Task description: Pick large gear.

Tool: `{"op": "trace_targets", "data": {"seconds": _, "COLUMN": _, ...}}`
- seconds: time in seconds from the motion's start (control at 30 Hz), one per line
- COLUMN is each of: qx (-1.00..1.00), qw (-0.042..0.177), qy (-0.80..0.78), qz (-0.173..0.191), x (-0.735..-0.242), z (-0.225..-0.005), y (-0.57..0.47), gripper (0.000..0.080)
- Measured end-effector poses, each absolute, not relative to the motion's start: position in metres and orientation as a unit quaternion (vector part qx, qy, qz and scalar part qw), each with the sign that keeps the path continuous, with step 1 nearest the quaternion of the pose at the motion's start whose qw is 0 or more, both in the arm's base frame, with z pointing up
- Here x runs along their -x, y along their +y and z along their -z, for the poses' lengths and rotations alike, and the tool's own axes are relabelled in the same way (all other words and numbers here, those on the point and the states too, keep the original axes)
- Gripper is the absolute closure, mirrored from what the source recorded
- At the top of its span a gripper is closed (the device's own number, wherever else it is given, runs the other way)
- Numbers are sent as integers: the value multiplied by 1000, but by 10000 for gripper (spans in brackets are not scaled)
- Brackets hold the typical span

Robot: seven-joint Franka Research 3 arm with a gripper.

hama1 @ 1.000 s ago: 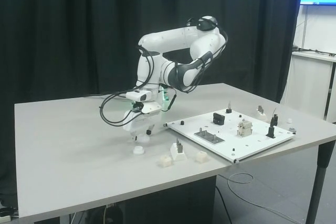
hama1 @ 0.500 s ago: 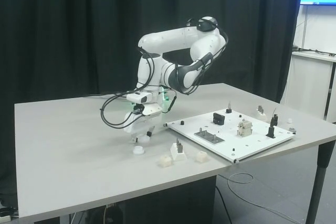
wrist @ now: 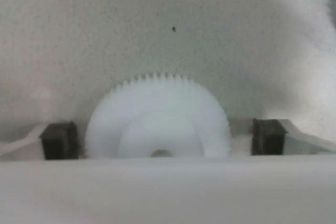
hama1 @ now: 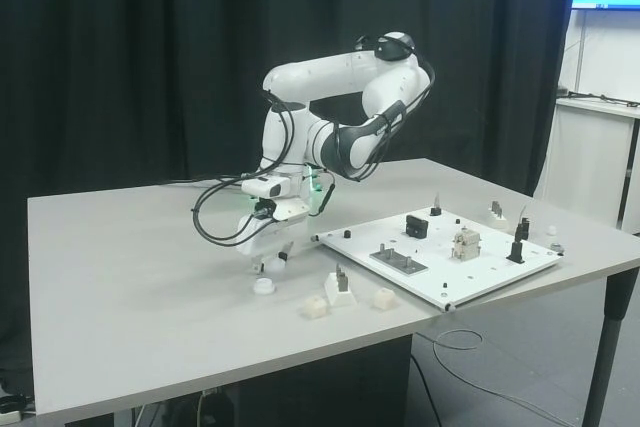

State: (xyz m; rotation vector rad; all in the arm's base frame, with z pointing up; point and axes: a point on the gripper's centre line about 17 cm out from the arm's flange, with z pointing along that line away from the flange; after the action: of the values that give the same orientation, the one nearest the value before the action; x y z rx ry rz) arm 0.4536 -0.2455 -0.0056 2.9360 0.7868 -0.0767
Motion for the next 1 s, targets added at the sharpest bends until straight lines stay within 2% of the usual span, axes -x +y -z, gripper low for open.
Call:
{"op": "trace_targets", "data": {"seconds": 0.07, "qx": -964, "qw": 53, "qy": 260, "qz": 25, "x": -454, "z": 6, "y": -247, "gripper": 3}}
{"op": "trace_targets", "data": {"seconds": 0.1, "qx": -964, "qw": 54, "qy": 260, "qz": 25, "x": -454, "z": 6, "y": -247, "gripper": 124}}
{"op": "trace_targets", "data": {"seconds": 0.37, "qx": -963, "qw": 58, "qy": 261, "qz": 25, "x": -456, "z": 5, "y": -249, "gripper": 124}}
{"op": "trace_targets", "data": {"seconds": 0.4, "qx": -963, "qw": 58, "qy": 262, "qz": 25, "x": -457, "z": 5, "y": -249, "gripper": 209}}
{"op": "trace_targets", "data": {"seconds": 0.7, "qx": -961, "qw": 70, "qy": 266, "qz": 22, "x": -465, "z": 1, "y": -253, "gripper": 209}}
{"op": "trace_targets", "data": {"seconds": 1.0, "qx": -958, "qw": 84, "qy": 272, "qz": 20, "x": -474, "z": -13, "y": -259, "gripper": 209}}
